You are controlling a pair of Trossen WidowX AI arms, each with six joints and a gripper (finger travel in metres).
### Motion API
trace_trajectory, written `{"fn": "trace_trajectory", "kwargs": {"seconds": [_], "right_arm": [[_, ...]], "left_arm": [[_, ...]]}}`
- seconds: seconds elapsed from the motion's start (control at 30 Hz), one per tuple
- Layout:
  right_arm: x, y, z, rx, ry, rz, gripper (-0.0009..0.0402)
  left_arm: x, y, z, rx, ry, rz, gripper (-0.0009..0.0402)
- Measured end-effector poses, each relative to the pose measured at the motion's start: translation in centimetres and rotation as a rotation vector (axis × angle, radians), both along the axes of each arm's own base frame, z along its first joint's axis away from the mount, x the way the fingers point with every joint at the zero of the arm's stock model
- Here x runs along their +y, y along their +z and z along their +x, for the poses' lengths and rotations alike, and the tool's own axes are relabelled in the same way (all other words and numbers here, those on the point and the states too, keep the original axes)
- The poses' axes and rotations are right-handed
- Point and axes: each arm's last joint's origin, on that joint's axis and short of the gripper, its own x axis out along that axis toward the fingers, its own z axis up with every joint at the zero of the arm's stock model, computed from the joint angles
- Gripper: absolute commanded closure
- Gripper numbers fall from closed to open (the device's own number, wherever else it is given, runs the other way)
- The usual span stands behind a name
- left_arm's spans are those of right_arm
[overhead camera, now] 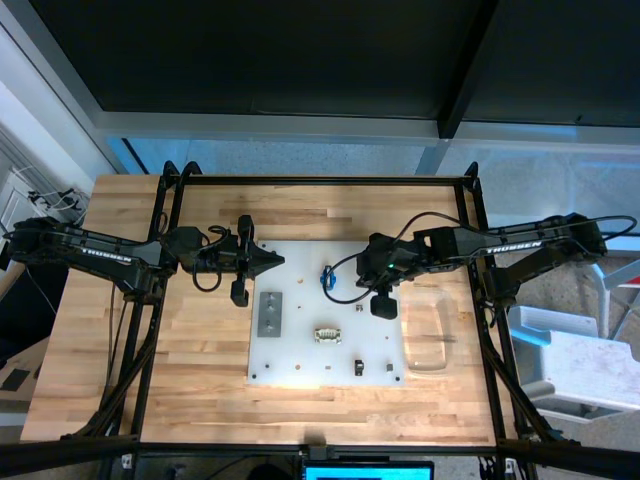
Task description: Pick the 16mm bar from the taskboard and place it in the container
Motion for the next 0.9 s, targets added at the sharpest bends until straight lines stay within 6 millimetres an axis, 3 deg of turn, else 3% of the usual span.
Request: {"fn": "trace_trajectory", "kwargs": {"seconds": [0.9], "right_arm": [[5.0, 1.7, 0.7, 0.356, -0.019, -0.01, 0.0393]], "left_arm": [[0.0, 0.0, 0.0, 0.0, 0.0, 0.0, 0.0393]]}}
